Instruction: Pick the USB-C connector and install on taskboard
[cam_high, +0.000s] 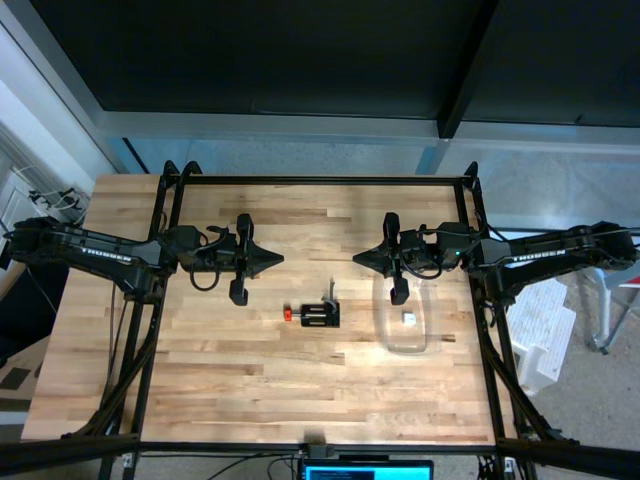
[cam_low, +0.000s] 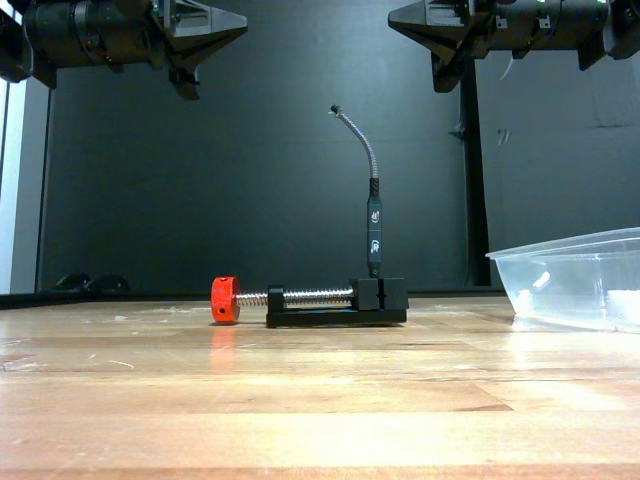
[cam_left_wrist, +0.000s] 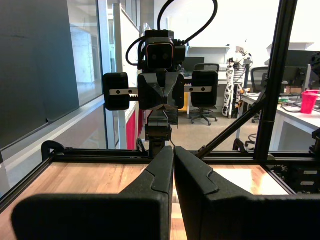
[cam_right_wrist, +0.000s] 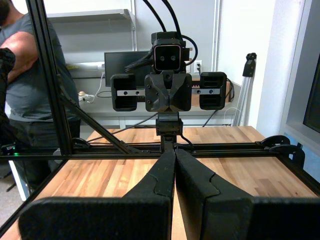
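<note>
a wooden worktop (cam_high: 250, 370) seen from above and from its near edge, with two black robot arms reaching inward from either side

the left hand (cam_high: 280, 260) hangs high over the worktop's left half, its fingers pressed together with nothing between them; its own camera shows the same narrow seam (cam_left_wrist: 173, 150)

the right hand (cam_high: 357, 258) mirrors it on the right, also high up, fingers (cam_right_wrist: 160, 180) squeezed together and holding nothing

the two hands point at each other, well apart

in the level view a black vise (cam_low: 335, 303) with a red knob (cam_low: 225, 299) sits on the worktop between and far below the hands

the black connector (cam_low: 375, 215) stands upright on the vise, with nothing gripping it; its grey cable (cam_low: 360, 140) rises from it and curls left

the right hand (cam_low: 395, 15) is above and a little right of the connector, clear of it, and the left hand (cam_low: 240, 22) is farther off

a clear tray (cam_low: 570, 280) lies right of the vise, with a white block (cam_high: 409, 318) inside
</note>
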